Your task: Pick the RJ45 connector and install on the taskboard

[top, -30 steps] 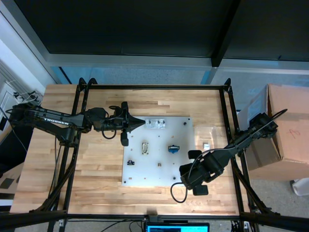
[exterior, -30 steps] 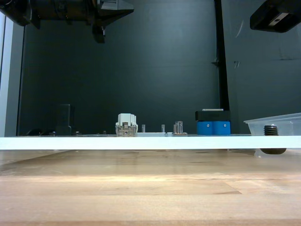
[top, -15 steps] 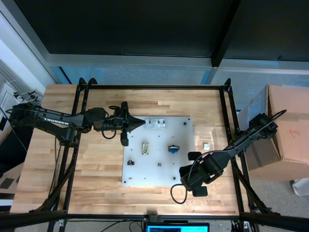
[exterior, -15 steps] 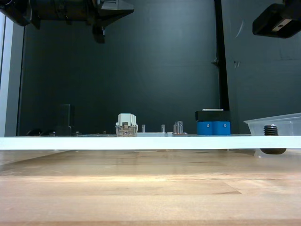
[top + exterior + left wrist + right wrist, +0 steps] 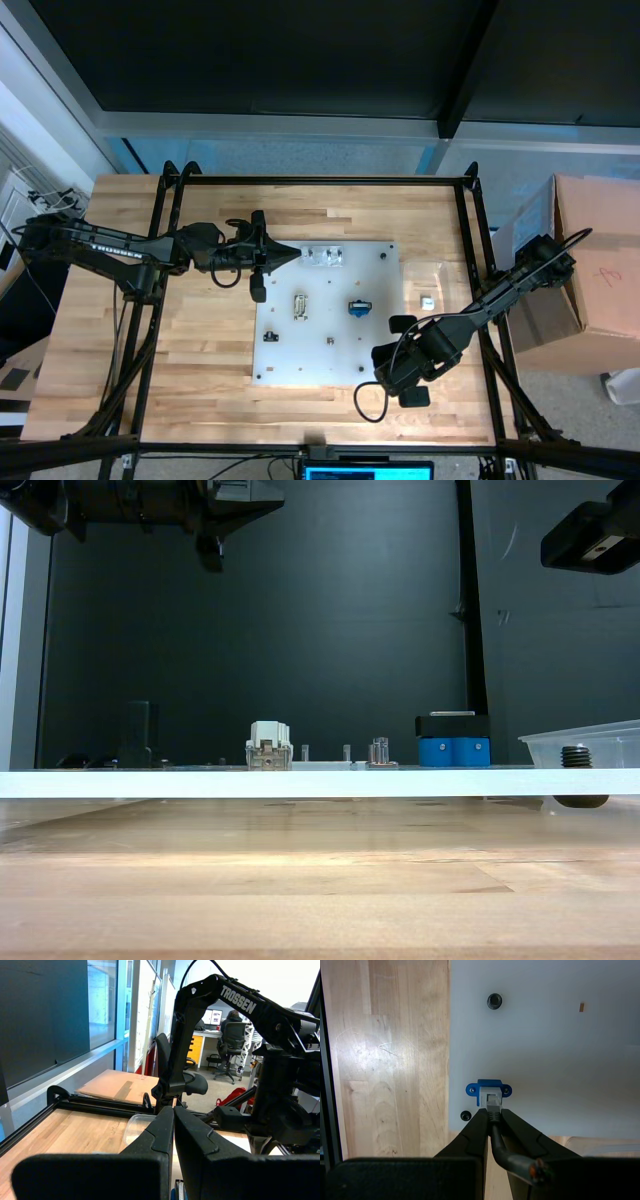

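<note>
The light wooden table point(image 5: 200, 340) carried the flat white task board point(image 5: 320, 362) at its middle. A brown cardboard box point(image 5: 595, 270) stood past the right edge. A clear plastic tray point(image 5: 440, 272) lay on the table just to the right of the board.

The black left gripper point(image 5: 290, 254) hung over the far left corner of the board and pointed to the right. Its wrist view showed the two fingers point(image 5: 155, 1135) pressed together with nothing between them.

The black right gripper point(image 5: 392, 368) was over the near right part of the board. In its wrist view the fingers were almost closed and they pinched a black cable point(image 5: 496, 1135) just behind the small pale RJ45 connector point(image 5: 493, 1103). From that view the connector lined up with the blue socket mount point(image 5: 488, 1088) on the board. Whether the two touched could not be told from there. The low view showed what the wrist view did not: the right gripper hung high above the board, well apart from the blue socket mount. The connector was therefore held in the air, clear of its seat.
</note>
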Motion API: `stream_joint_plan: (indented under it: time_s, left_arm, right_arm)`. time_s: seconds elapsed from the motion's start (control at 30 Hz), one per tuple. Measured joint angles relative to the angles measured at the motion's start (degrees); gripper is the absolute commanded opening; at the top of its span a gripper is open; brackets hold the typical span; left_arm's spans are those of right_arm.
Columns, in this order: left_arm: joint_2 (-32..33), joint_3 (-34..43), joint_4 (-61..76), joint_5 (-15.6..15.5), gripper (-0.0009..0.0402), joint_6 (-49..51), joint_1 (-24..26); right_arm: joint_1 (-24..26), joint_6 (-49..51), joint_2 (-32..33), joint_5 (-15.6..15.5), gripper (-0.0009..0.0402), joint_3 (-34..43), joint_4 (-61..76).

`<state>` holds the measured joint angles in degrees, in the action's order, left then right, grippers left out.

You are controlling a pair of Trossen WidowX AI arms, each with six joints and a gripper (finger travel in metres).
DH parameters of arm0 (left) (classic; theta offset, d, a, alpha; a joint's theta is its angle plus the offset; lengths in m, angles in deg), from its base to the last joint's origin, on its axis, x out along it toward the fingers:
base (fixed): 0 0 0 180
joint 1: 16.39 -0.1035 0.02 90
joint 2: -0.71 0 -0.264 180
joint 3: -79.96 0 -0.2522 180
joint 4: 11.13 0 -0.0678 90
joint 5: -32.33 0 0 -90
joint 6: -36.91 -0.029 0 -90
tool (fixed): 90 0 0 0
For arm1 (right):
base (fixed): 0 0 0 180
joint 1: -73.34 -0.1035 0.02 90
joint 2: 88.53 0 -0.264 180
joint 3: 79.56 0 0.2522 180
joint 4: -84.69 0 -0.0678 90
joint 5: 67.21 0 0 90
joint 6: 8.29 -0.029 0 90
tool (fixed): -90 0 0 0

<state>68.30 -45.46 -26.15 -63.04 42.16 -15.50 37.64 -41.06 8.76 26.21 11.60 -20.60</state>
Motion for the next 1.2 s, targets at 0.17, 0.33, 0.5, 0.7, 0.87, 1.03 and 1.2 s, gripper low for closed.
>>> stream_joint_plan:
  time_s: [0.17,0.33,0.5,0.7,0.87,1.03,1.2]
  left_arm:
    - [0.0,0.0,0.0,0.0,0.0000,0.0,0.0]
    - [0.0,0.0,0.0,0.0,0.0000,0.0,0.0]
    - [0.0,0.0,0.0,0.0,0.0000,0.0,0.0]
    - [0.0,0.0,0.0,0.0,0.0000,0.0,0.0]
    - [0.0,0.0,0.0,0.0,0.0000,0.0,0.0]
    - [0.0,0.0,0.0,0.0,0.0000,0.0,0.0]
    - [0.0,0.0,0.0,0.0,0.0000,0.0,0.0]
  right_arm:
    - [-0.1,0.0,0.0,0.0,0.0000,0.0,0.0]
    - [-0.2,0.0,0.0,0.0,0.0000,-0.1,0.0]
    - [-0.3,0.0,0.0,0.0,0.0000,-0.2,0.0]
    - [-0.3,0.1,0.0,0.0,0.0000,-1.0,-1.2]
    - [-0.3,0.1,0.0,0.0,0.0000,-1.3,-1.7]
    - [-0.3,0.1,0.0,0.1,0.0000,-1.5,-1.7]
    - [-0.3,0.1,-0.2,0.1,0.0000,-2.2,-2.2]
